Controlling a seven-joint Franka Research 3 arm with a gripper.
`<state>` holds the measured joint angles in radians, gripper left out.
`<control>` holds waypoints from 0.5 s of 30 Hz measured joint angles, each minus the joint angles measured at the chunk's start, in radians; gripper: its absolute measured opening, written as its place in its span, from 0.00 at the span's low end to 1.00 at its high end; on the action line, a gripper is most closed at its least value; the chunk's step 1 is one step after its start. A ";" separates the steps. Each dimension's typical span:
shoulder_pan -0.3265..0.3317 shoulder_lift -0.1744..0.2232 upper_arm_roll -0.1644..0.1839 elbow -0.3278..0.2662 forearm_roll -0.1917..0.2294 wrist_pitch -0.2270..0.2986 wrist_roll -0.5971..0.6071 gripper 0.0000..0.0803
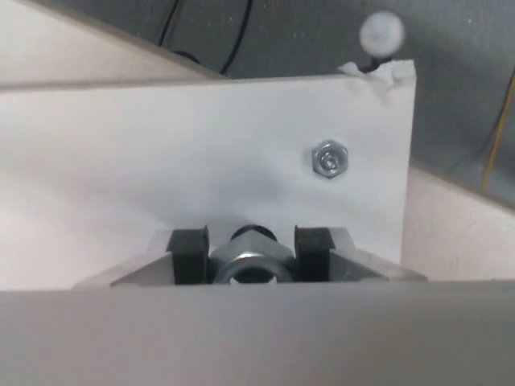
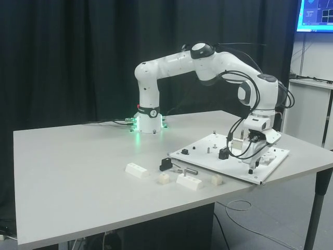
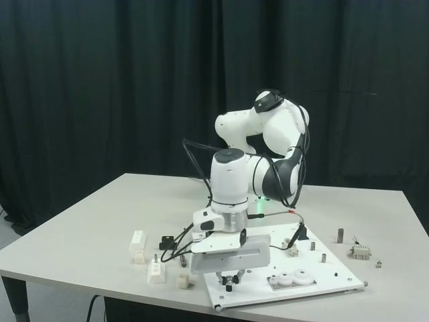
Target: Remove bolt 4.
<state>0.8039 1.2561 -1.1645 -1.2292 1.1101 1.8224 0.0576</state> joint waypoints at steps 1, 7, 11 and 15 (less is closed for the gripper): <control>0.000 -0.002 -0.002 0.000 0.000 -0.001 -0.009 0.28; 0.001 -0.008 -0.014 0.000 -0.003 -0.004 -0.039 0.28; 0.001 -0.008 -0.017 0.000 -0.003 -0.004 -0.042 0.28; 0.001 -0.007 -0.017 -0.001 -0.003 -0.004 -0.042 0.28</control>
<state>0.8053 1.2488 -1.1816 -1.2299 1.1072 1.8183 0.0152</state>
